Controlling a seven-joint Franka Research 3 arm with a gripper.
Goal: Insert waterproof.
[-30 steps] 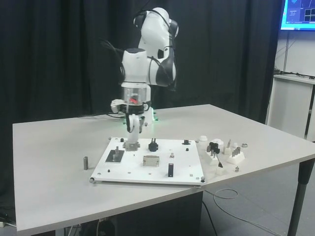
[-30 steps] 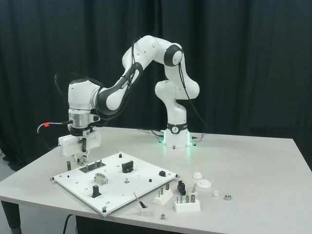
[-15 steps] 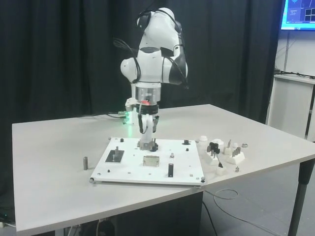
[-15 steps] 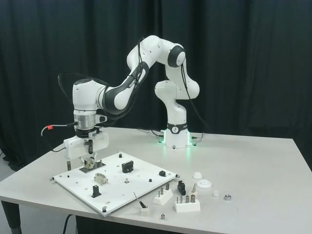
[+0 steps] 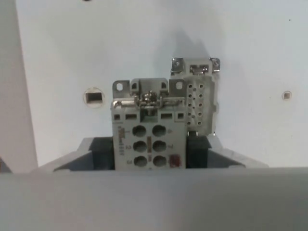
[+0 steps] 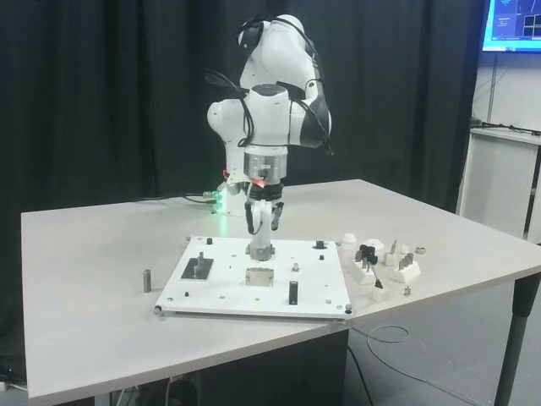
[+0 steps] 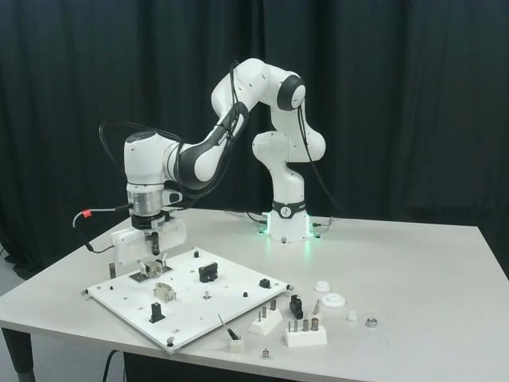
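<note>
Gripper (image 6: 260,251) carrying the waterproof connector (image 5: 147,134) over the white board (image 6: 314,283).
Its fingers clamp the connector, held above the grey socket (image 5: 200,98) at frame centre.

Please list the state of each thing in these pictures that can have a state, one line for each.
gripper: shut on the waterproof connector, above the white board
waterproof connector: held, not yet inserted
socket: on the board, nothing in it
white board: flat on the grey table
</note>
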